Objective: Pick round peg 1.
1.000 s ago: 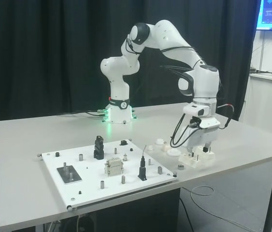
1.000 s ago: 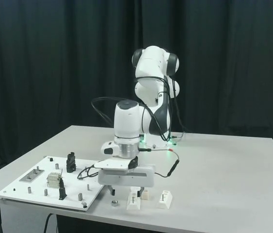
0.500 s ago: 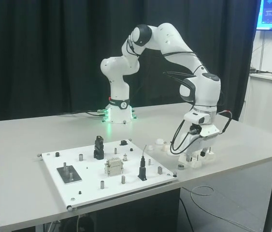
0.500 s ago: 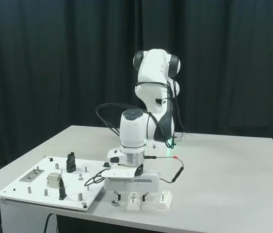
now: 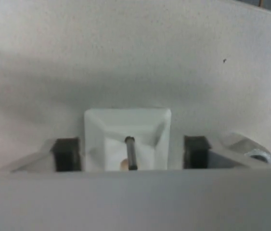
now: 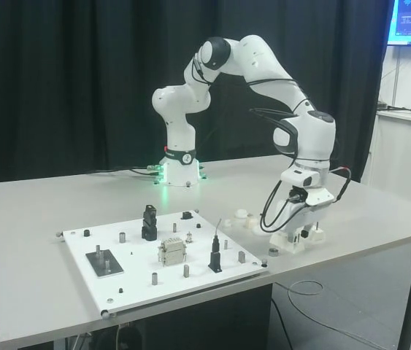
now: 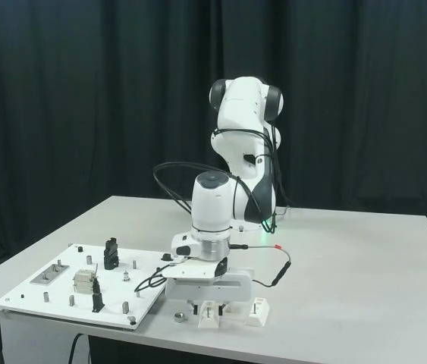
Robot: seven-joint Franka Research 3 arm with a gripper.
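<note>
Here the claw (image 5: 131,161) stood low over the near edge of the grey surface (image 6: 37,211), spread wide, with one black fingertip (image 5: 67,155) on each side of a small white holder (image 5: 127,139) and touching neither it nor anything else. The peg (image 5: 131,152), a thin dark pin, stood upright in the hollow of that holder, midway between the fingertips and gripped by nothing. In the second room view the holder (image 7: 210,312) sat directly under the claw (image 7: 210,302), with another white holder (image 7: 257,311) just beside it on the side away from the board and a small nut (image 7: 175,317) on the surface on the board's side. The white board (image 6: 160,257) lay well apart from the claw toward the other end of the surface, carrying several small fixtures, among them a black block (image 6: 149,221) and a grey plate (image 6: 104,262). The white arm (image 6: 263,69) rose from its base (image 6: 179,171) at the far edge, where a green light showed, arched over and came down to the wrist above the holder. A black cable (image 7: 175,182) looped from the wrist. Black curtains (image 7: 84,91) hung behind.
</note>
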